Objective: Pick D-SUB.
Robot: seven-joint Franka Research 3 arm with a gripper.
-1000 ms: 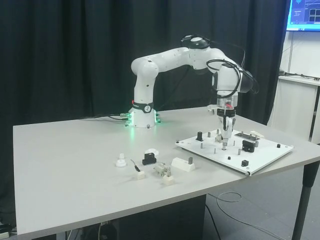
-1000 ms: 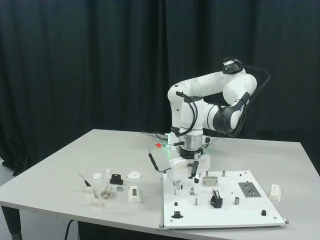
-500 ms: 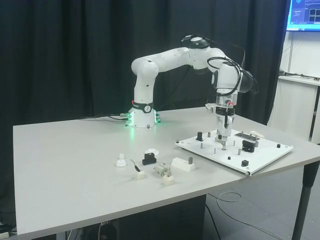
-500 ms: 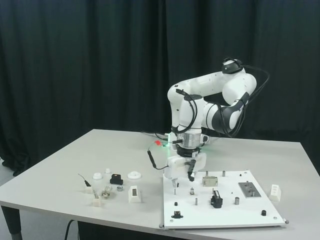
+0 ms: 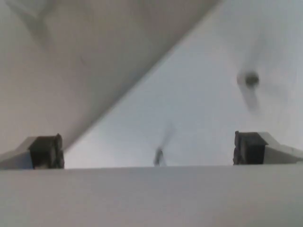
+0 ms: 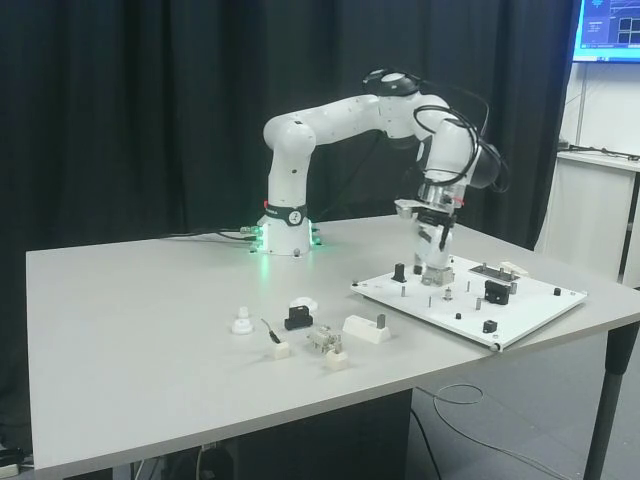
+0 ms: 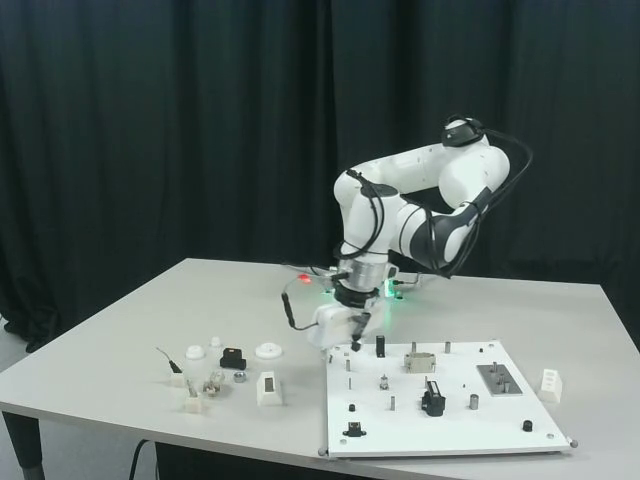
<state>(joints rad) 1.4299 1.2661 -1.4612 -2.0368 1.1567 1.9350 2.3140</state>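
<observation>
Matt grey table [image 6: 130, 300] — glossy white plastic-looking arm [image 6: 330, 115] — smooth white board [image 7: 455, 425].

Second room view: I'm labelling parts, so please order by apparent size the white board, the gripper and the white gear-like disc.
1. White board
2. Gripper
3. White gear-like disc

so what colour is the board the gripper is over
White. The board under the gripper shows best in the second room view.

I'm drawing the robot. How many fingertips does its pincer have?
2. In the wrist view, one fingertip and a second fingertip stand wide apart over the white board, holding nothing.
</observation>
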